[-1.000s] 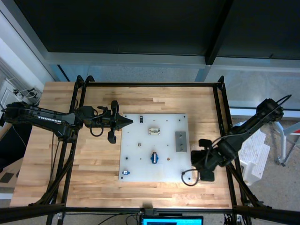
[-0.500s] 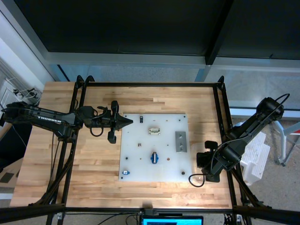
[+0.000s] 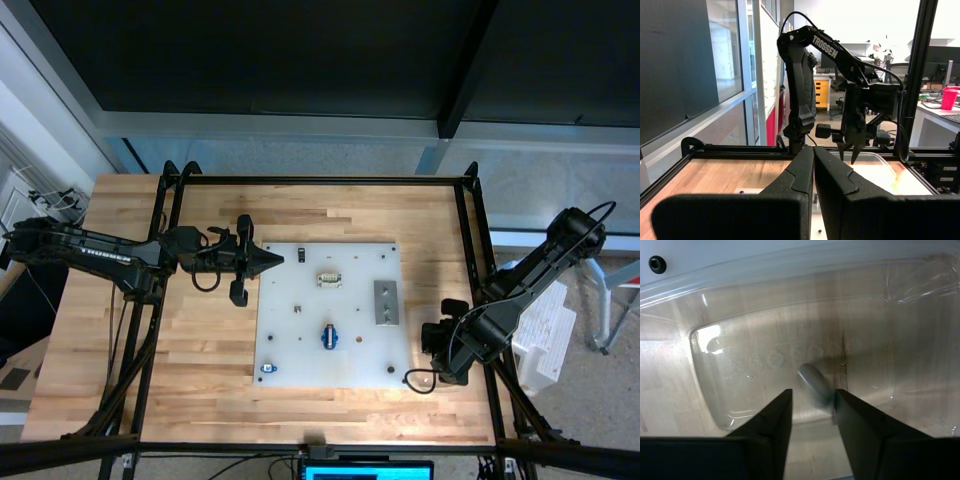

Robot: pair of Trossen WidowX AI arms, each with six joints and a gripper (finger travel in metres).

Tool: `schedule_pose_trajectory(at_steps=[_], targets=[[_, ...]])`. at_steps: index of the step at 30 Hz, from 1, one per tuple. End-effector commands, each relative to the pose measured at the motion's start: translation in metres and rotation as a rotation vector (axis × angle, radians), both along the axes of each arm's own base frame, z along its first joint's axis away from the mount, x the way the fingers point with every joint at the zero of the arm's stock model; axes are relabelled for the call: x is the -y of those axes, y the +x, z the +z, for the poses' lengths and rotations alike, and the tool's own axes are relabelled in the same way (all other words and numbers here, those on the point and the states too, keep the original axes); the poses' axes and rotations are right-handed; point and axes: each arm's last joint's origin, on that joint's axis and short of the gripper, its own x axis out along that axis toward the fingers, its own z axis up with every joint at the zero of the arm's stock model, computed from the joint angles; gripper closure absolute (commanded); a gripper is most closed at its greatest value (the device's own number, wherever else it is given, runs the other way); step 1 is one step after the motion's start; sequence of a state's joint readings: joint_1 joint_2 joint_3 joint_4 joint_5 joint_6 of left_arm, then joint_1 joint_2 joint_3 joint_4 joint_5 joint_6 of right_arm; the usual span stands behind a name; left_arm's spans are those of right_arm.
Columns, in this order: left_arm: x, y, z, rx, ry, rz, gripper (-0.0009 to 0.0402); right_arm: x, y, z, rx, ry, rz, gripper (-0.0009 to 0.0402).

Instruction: Remove the 16mm cylinder and place in the container

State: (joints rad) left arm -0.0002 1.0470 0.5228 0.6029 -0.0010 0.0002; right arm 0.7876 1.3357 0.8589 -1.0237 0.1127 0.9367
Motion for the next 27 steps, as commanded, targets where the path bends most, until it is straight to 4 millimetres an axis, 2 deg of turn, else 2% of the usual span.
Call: schedule_pose_trajectory(at_steps=[1,6,11,27], targets=[[0.0000,0.0001,0.0000,0.000,0.000,0.000,0.0393,-0.0002,0.0000,-0.0003,-0.001,-0.001,0.003,0.0229],[0.0000,0.0001,0.0000,0.000,0.000,0.000,0.0393,-0.0001,0.0000,-0.0001,-0.001,0.000,0.003,0.0190],[-0.0001,0.0001,0.0000,0.000,0.000,0.000,0.0393,-0.0001,0.0000,-0.0001,-0.001,-0.001,0.003,0.0169],[-0.0001,0.0001,0.0000,0.000,0.000,0.000,0.0393,0.0026,-0.0020,0.0072,0.025,0.026,0.001,0.0178]])
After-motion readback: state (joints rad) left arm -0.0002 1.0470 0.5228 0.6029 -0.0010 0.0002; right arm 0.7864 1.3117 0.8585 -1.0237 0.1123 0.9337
